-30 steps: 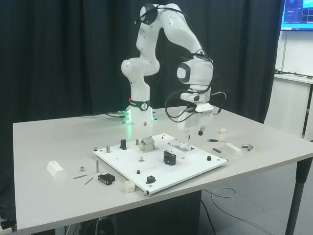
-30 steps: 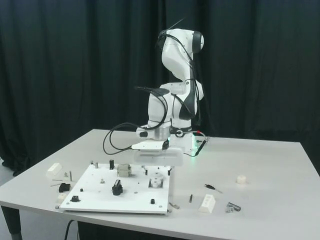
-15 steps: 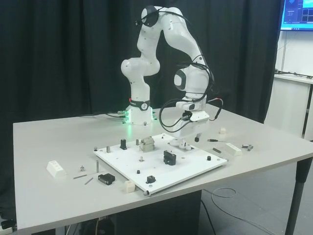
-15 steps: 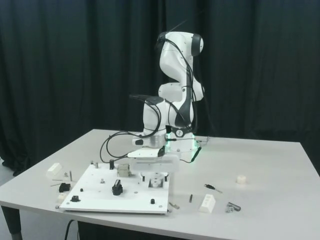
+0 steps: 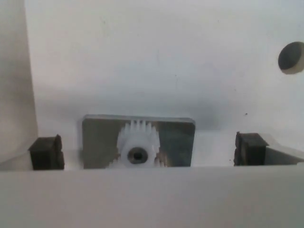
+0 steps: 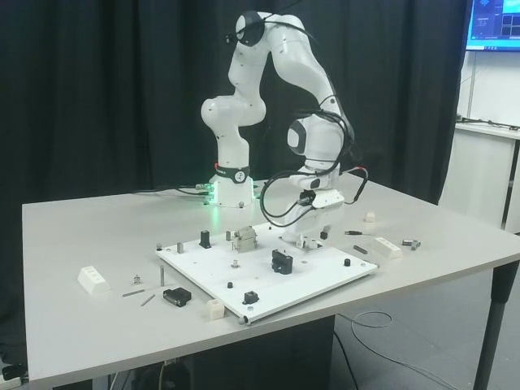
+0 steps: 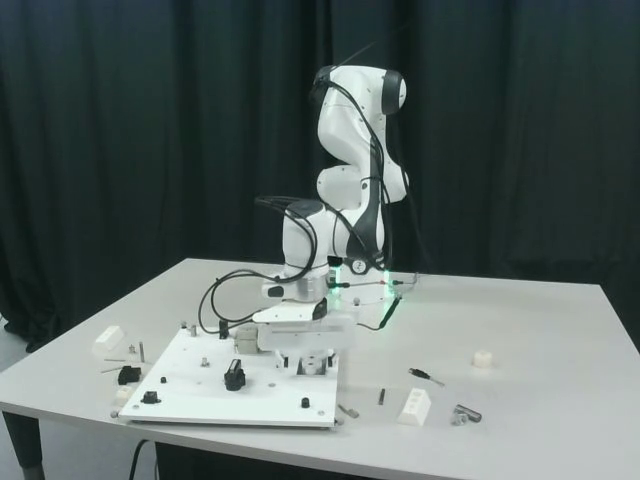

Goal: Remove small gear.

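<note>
The small white gear [image 5: 137, 142] sits on a grey metal plate [image 5: 97, 137] set into the white board [image 6: 268, 280]. My gripper [image 5: 147, 152] is open and low over the board, its black fingertips [image 5: 46, 153] standing on either side of the gear and apart from it. In the first room view the gripper [image 6: 309, 238] hangs just above the board's far right part. In the second room view the gripper [image 7: 312, 358] covers the gear, down near the board [image 7: 200, 395].
On the board stand a black clamp [image 6: 281, 262], a grey block [image 6: 244, 240] and small black pegs [image 6: 347, 262]. A black round hole or knob [image 5: 290, 57] lies beyond the gear. White blocks [image 6: 93, 280] and a small white cylinder [image 7: 483, 359] lie loose on the table.
The arm has come down and shifted slightly toward the board's middle. The gripper has dropped from well above the board to just over the gear.
</note>
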You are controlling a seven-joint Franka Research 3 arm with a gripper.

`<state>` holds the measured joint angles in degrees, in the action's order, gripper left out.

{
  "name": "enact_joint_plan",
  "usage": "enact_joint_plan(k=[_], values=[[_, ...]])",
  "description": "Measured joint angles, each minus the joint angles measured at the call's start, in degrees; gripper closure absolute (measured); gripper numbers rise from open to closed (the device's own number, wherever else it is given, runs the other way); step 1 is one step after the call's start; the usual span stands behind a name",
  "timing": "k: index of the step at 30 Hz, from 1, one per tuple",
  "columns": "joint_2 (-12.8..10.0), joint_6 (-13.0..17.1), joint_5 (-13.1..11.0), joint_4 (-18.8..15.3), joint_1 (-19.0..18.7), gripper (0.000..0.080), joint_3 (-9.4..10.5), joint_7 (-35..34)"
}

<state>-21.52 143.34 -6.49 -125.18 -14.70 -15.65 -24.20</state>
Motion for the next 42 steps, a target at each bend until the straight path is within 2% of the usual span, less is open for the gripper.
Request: enact_joint_plan(k=[29,30,35,36,42], values=[[-1.04,1.41,-1.38,-0.08,0.00,0.0003,0.14,0.49],[-1.10,1.49,-1.65,-0.08,0.00,0.0122,0.14,0.49],[-1.54,2.29,-2.40,-0.08,0.00,0.0122,0.14,0.49],[-1.63,2.43,-2.42,-0.08,0.00,0.0312,0.14,0.49],[-1.87,2.62,-2.80,-0.08,-0.02,0.0312,0.35,0.50]])
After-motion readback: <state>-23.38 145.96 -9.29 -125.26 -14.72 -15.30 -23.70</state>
